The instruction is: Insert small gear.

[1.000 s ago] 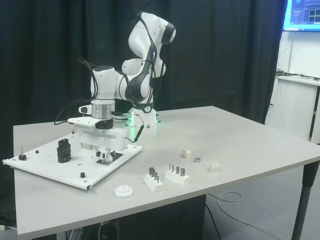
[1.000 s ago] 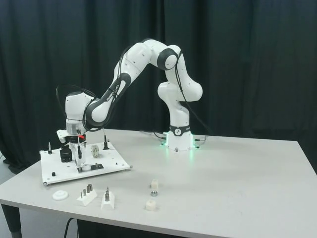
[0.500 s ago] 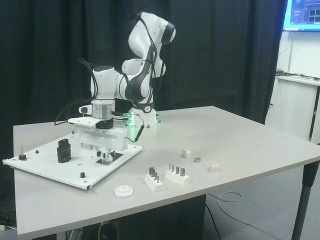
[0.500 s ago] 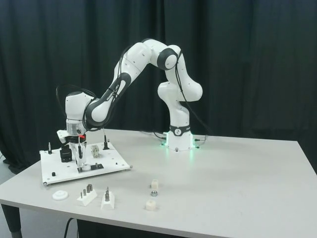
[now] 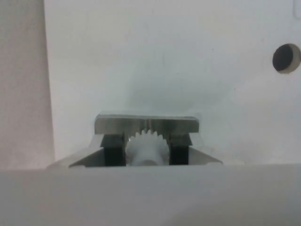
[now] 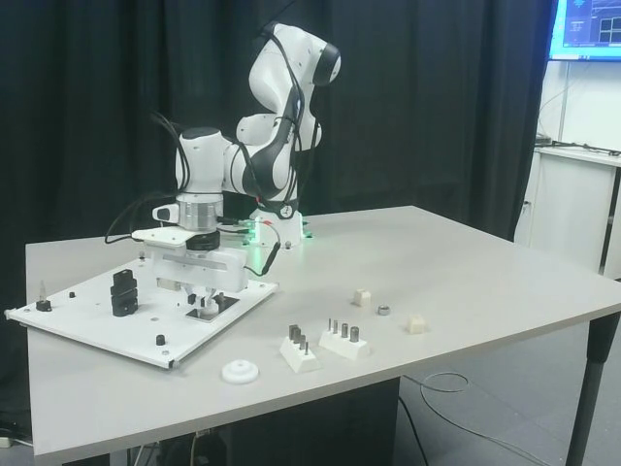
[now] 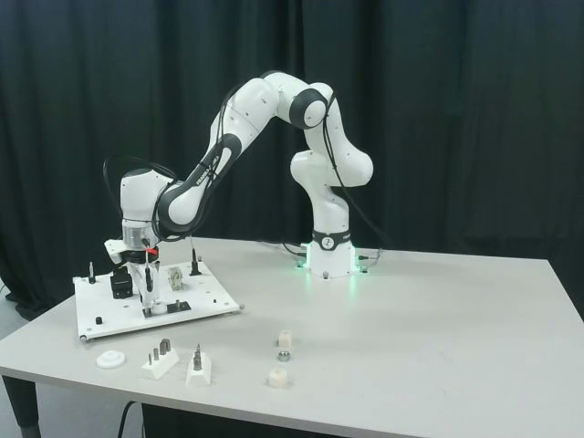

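Because the small gear (image 5: 146,147) sits pinched between the two black fingers (image 5: 113,149) in the wrist view, the gripper (image 5: 146,153) reads as closed down to the gear's width and holding it, teeth showing above the pads. Just beyond the gear lies a grey metal plate (image 5: 146,124) set on the white board (image 5: 164,56), and a dark hole (image 5: 286,57) in the board lies well apart to one side. I judge the step in hand to be the insertion itself: the gear is carried low over the plate, and whether it already touches its seat I cannot tell, since the fingers hide the underside.

From the first room view, working from the near edge of the grey table (image 6: 466,262), a larger white gear (image 6: 238,371) lies loose in front, then two white peg holders (image 6: 320,348) and some small blocks (image 6: 388,309), all well apart from the work. Behind them the board carries a black fixture (image 6: 121,293), and the gripper hangs over the board's near-right part, down at the plate. Farther back stands the white arm (image 6: 267,146), with green light at its base.

The next move calls for a straight, gentle descent with the gear kept level and centred on its shaft, perhaps a slight twist to let it seat, and only then a release.
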